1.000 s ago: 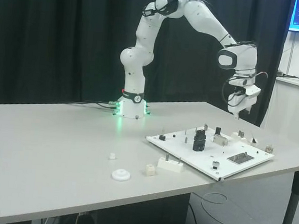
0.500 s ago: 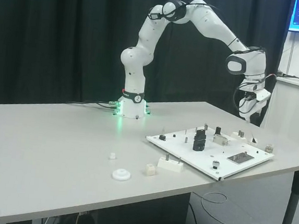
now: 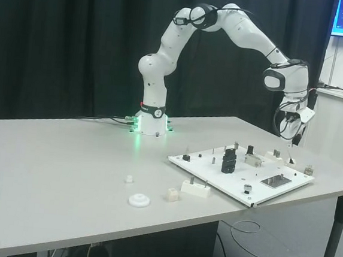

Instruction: Pick USB.

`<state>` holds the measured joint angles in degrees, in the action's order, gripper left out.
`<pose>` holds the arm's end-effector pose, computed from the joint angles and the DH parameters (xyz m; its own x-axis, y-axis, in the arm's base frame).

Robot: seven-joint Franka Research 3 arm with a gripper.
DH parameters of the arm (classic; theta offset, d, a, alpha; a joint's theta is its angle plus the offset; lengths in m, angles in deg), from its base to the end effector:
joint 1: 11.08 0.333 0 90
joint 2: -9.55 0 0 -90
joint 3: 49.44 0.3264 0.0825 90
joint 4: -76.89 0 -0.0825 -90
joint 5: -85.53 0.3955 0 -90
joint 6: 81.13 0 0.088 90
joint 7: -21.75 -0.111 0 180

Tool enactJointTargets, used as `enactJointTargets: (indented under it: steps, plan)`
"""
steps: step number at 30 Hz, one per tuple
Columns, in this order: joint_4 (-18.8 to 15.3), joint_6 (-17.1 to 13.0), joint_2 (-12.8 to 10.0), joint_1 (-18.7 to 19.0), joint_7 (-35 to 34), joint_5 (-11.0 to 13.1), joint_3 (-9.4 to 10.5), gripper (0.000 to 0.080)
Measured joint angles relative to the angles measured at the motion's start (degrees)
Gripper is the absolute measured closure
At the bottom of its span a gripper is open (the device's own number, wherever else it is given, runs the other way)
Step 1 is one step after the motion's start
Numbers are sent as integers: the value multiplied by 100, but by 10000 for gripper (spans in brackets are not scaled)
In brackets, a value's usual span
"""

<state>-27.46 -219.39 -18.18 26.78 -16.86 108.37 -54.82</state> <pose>0.5639 0.3686 0.2804 0.9296 -0.3565 -0.0934 -0.3685 -0.8973 -0.2429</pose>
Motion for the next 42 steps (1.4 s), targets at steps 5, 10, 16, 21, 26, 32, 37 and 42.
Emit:
enactJointTargets:
  steps: [5, 10, 16, 21, 26, 32, 37, 42]
  plan:
    - [64, 8, -84, -93, 245, 141, 0, 3]
    - [147, 55, -160, -187, 460, 207, 0, 3]
    - [198, 154, -221, -243, 587, 275, 0, 3]
    - [227, 193, -288, -246, 642, 277, 2, 3]
    - [265, 195, -368, -245, 673, 277, 8, 3]
    - [320, 195, -461, -246, 796, 277, 9, 3]
    - [361, 195, -529, -247, 838, 277, 9, 3]
    - [422, 195, -610, -256, 870, 277, 9, 3]
